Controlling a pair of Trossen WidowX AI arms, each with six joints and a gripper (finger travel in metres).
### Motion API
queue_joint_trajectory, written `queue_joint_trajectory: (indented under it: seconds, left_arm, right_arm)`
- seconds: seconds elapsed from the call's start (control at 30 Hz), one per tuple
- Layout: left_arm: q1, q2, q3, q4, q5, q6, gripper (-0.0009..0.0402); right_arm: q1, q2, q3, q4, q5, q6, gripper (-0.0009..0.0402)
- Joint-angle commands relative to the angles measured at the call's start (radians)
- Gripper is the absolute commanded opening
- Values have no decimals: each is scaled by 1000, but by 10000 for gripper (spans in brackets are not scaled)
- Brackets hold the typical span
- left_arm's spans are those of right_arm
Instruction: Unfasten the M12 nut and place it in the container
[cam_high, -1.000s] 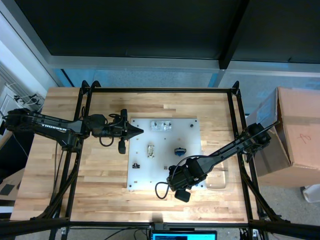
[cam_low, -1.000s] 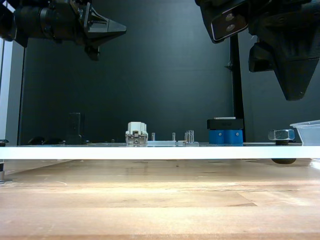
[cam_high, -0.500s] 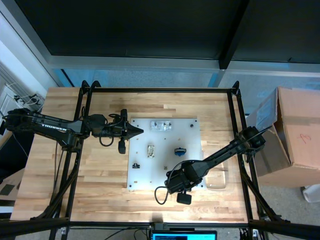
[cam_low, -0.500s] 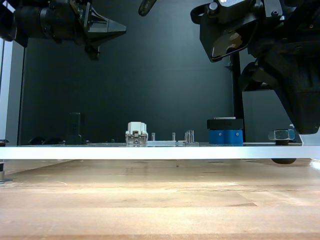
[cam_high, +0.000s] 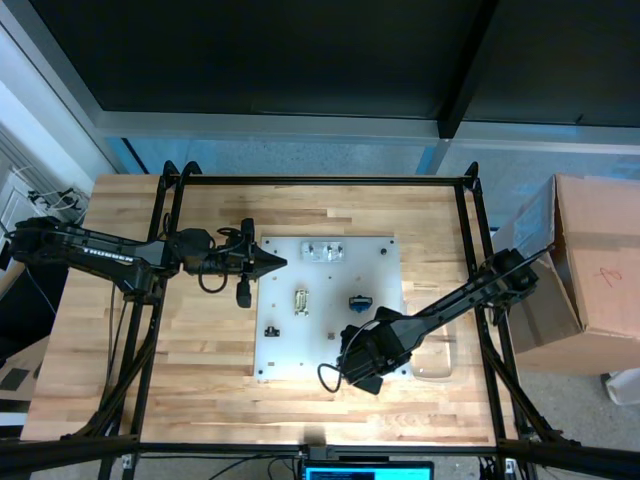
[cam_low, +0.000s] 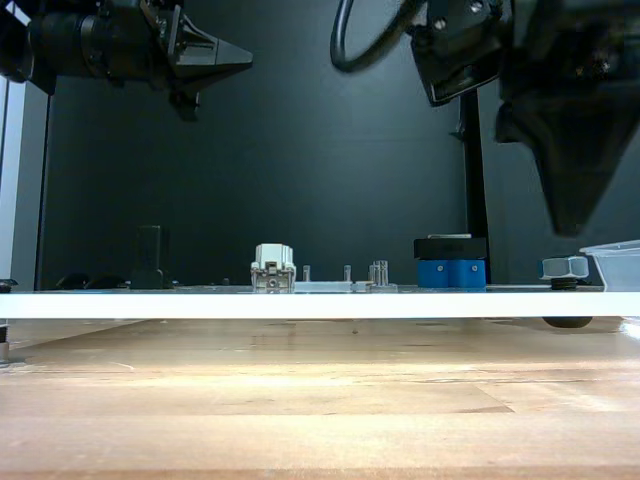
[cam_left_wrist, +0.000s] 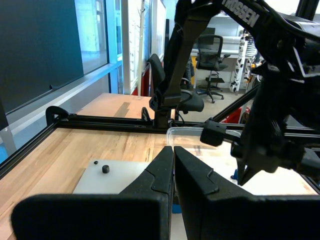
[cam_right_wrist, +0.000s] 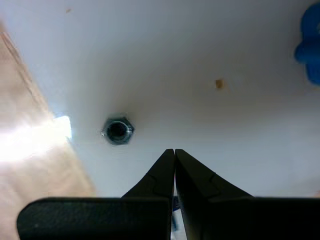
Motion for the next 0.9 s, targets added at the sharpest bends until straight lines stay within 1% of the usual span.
queue_joint_trajectory:
  seconds: [0.03, 0.1, 0.17, 0.3, 0.37, 0.47, 0.53, 0.6, 0.7, 0.8, 0.9]
  left_arm:
    - [0, 0, 0, 0, 0, 0, 0]
    - [0, 0, 0, -1, 0, 0, 0]
    - [0, 0, 0, 0, 0, 0, 0]
    - [0, 0, 0, -1, 0, 0, 0]
    - [0, 0, 0, 0, 0, 0, 0]
    - [0, 0, 0, 0, 0, 0, 0]
    - [0, 0, 0, -1, 0, 0, 0]
    - [0, 0, 0, -1, 0, 0, 0]
    - [0, 0, 0, 0, 1, 0, 0]
    - [0, 0, 0, 0, 0, 0, 0]
    - [0, 0, 0, 0, 1, 0, 0]
  right_arm:
    - [-1, -1, 29, 0, -57, 72, 19]
    - [-3, -1, 53, -6, -86, 154, 45]
    - [-10, -1, 76, -19, -93, 272, 77]
    - [-24, 13, 102, -20, -113, 383, 149]
    - [-30, 27, 111, -19, -107, 352, 183]
    - [-32, 51, 120, -16, -101, 234, 228]
    - [-32, 57, 117, -14, -107, 236, 250]
    - [-32, 69, 116, -7, -127, 239, 265]
    - [-31, 89, 112, 8, -130, 248, 274]
    - [-32, 114, 109, 24, -132, 245, 270]
    - [-32, 132, 104, 45, -146, 243, 258]
